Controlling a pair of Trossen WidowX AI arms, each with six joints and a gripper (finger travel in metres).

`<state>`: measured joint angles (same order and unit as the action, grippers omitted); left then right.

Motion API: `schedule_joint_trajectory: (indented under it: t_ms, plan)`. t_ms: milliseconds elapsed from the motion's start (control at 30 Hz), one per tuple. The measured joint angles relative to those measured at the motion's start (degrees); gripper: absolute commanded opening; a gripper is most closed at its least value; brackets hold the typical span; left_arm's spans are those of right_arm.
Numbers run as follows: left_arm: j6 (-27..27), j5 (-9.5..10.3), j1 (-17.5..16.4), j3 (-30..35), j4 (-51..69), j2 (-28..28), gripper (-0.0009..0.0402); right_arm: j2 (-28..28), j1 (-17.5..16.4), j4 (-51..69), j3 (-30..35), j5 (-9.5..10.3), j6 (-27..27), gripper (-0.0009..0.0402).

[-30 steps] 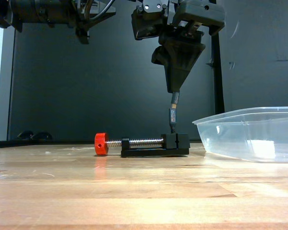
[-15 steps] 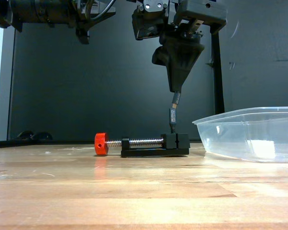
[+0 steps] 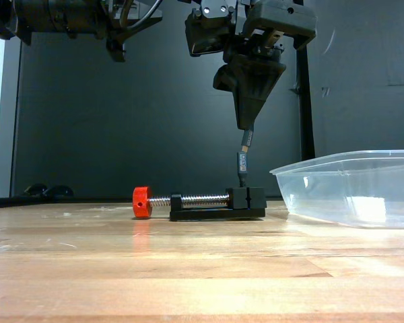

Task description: Pick the usb-c connector and install on the hub

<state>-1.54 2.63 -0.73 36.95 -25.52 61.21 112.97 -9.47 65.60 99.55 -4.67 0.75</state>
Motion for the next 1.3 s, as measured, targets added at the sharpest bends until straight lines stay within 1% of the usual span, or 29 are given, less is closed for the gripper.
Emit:
schedule_joint_trajectory:
  t_ms: [233,533,867,1033,1100,1167,1300]
  plan:
    - [0.0,0.0,0.0,0.0,0.0,0.0,0.0,-0.1,0.2,0.5,0.4,0.39,0.9,0.0]
    - [0.0,0.0,0.0,0.0,0.0,0.0,0.0,-0.1,0.9,2.9,2.8,0.31,6.0,0.0]
    - [0.0,0.0,0.0,0.0,0.0,0.0,0.0,-0.1,1.7,6.4,2.9,0.42,11.6,0.0]
    - [0.0,0.0,0.0,0.0,0.0,0.0,0.0,-0.1,1.8,8.8,2.9,2.91,14.1,0.0]
    - [0.0,0.0,0.0,0.0,0.0,0.0,0.0,-0.1,1.8,9.4,2.8,3.32,15.2,0.0]
    - [0.0,0.0,0.0,0.0,0.0,0.0,0.0,-0.1,1.8,10.4,2.6,3.34,16.1,0.0]
    - [0.0,-0.02,0.0,0.0,0.0,0.0,0.0,-0.1,1.8,12.0,1.4,3.34,19.6,0.0]
